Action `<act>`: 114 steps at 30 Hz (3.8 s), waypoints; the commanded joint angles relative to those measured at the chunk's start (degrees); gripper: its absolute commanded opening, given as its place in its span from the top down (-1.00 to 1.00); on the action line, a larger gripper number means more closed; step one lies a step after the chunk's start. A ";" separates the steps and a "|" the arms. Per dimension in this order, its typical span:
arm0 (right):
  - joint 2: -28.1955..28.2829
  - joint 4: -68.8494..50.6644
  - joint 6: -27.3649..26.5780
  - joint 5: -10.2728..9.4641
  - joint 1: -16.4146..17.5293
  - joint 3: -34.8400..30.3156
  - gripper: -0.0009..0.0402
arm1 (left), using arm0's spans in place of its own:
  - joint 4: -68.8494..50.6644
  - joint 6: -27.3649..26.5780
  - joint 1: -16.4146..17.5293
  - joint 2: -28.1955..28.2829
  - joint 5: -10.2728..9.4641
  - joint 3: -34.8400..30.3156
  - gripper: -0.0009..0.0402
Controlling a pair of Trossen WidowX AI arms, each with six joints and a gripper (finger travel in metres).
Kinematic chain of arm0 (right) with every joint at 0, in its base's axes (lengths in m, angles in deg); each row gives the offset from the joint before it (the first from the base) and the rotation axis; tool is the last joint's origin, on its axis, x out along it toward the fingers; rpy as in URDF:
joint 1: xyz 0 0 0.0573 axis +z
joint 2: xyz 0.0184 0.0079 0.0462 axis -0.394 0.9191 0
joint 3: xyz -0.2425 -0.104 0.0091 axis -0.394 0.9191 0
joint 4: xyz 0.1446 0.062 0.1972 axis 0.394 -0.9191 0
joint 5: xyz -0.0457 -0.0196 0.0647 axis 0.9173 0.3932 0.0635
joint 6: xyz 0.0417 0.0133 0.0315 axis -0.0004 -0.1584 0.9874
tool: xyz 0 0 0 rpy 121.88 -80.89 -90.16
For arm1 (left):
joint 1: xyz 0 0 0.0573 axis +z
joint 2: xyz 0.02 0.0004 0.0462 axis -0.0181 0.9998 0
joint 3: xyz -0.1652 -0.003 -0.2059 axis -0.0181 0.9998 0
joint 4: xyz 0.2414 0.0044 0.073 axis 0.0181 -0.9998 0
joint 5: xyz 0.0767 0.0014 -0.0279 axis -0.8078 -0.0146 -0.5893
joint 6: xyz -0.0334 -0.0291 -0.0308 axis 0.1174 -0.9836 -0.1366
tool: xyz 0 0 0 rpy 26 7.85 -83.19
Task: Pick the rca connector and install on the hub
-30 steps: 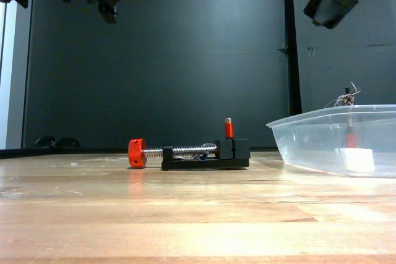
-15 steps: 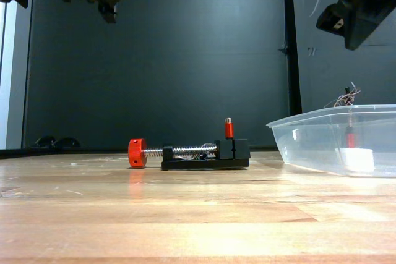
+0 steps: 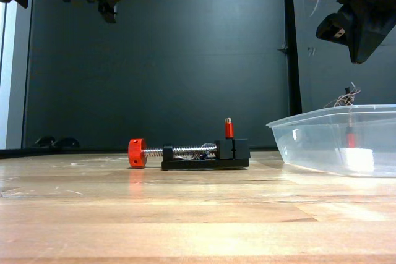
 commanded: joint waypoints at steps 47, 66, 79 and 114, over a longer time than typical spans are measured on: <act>9.03 0.94 3.63 0.07 0.70 0.04 0.10 | 0.00 0.02 0.00 0.02 0.02 0.00 0.95; 12.02 3.04 3.63 0.09 0.72 0.04 0.10 | 0.00 0.02 0.00 0.02 0.02 0.00 0.95; 14.56 5.90 3.63 0.11 0.68 0.04 0.10 | 0.00 0.02 0.00 0.02 0.02 0.00 0.95; 14.58 7.02 3.65 3.13 0.70 0.22 0.31 | -0.02 0.02 0.00 0.02 0.02 0.00 0.95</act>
